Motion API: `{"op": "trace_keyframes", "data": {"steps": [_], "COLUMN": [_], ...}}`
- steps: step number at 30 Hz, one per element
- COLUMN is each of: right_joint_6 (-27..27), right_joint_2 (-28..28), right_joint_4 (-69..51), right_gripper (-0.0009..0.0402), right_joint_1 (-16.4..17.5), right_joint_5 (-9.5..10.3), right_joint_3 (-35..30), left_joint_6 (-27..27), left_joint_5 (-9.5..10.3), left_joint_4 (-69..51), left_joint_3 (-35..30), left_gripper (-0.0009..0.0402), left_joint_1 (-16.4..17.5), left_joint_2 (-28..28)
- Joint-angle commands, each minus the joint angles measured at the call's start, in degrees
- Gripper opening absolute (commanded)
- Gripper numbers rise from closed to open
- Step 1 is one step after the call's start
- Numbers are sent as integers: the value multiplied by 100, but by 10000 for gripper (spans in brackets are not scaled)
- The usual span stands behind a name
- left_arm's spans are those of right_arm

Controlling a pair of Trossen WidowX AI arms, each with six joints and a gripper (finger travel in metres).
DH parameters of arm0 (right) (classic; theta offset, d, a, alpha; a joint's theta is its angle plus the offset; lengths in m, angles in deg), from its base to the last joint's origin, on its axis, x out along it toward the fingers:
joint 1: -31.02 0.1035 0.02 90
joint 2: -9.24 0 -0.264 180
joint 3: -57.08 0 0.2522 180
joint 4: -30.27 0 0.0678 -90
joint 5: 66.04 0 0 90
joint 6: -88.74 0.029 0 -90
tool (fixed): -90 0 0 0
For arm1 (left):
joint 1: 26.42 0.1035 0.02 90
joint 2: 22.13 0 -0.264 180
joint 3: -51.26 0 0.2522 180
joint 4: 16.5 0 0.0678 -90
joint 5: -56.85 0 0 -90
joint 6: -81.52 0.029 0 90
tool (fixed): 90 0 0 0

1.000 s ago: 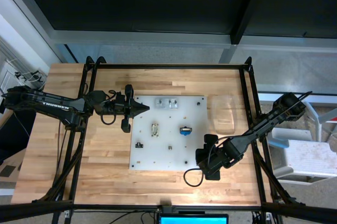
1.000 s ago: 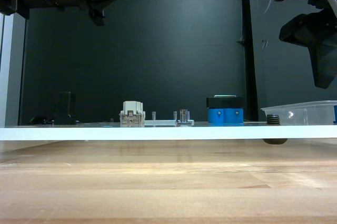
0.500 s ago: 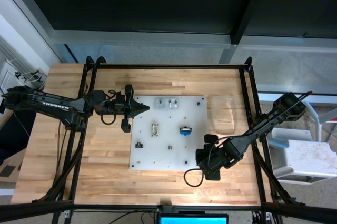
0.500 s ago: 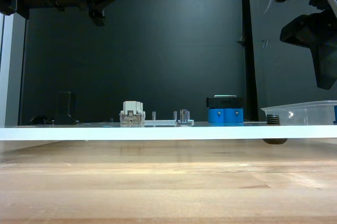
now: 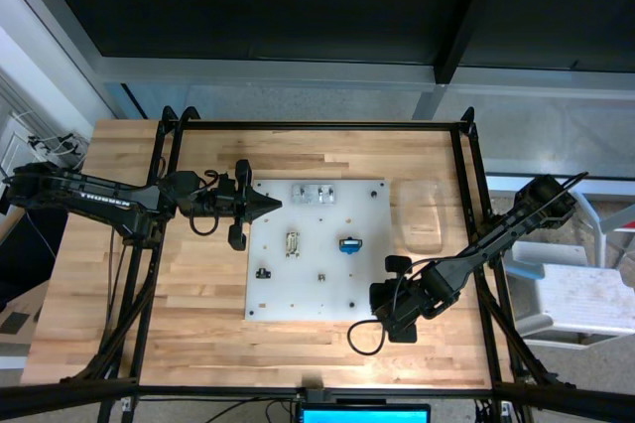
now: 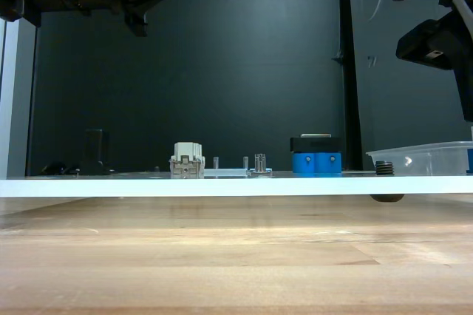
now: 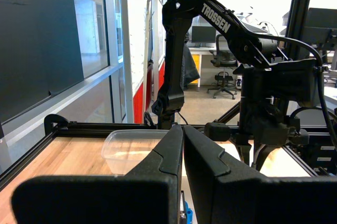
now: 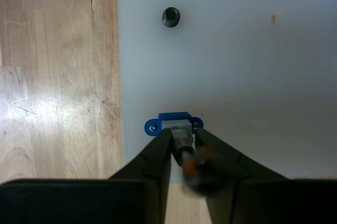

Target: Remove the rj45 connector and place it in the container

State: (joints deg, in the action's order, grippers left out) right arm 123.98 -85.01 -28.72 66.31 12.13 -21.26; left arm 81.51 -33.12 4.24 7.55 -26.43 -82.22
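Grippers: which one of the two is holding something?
The right gripper, high above the white board's right side, is shut on the rj45 connector. The left gripper, high by the board's far left corner, is shut on nothing.

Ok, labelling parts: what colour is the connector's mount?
Blue mount; best in right wrist view, beyond right hand holding rj45 connector. Left hand hovers at board's left edge.

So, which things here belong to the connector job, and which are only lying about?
Job: grey rj45 connector, gripped by right gripper over the white flat board, right side; blue mount; small clear plastic container, right of the board.
Lying about: beige block connector; black screw; left gripper, shut, parked over the board's left edge.
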Motion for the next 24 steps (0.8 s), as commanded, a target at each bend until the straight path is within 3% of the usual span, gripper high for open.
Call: {"op": "trace_keyframes", "data": {"steps": [1,3,14,24], "right_joint_6": [7,9,33,31], "right_joint_2": [-4,-4,-4,7], "right_joint_4": [17,26,57,55], "right_gripper": [18,-2,0,0], "right_joint_1": [-2,-2,11,24], "right_joint_5": [-63,-63,-52,92], "right_joint_3": [0,0,0,-22], "left_joint_6": [0,0,0,0], "left_joint_5": [0,0,0,0], "left_joint_4": [2,2,2,2], "left_joint_3": [0,0,0,0], "left_gripper": [1,1,1,1], "left_joint_1": [0,2,2,2], "left_joint_2": [-2,-2,-2,-2]}}
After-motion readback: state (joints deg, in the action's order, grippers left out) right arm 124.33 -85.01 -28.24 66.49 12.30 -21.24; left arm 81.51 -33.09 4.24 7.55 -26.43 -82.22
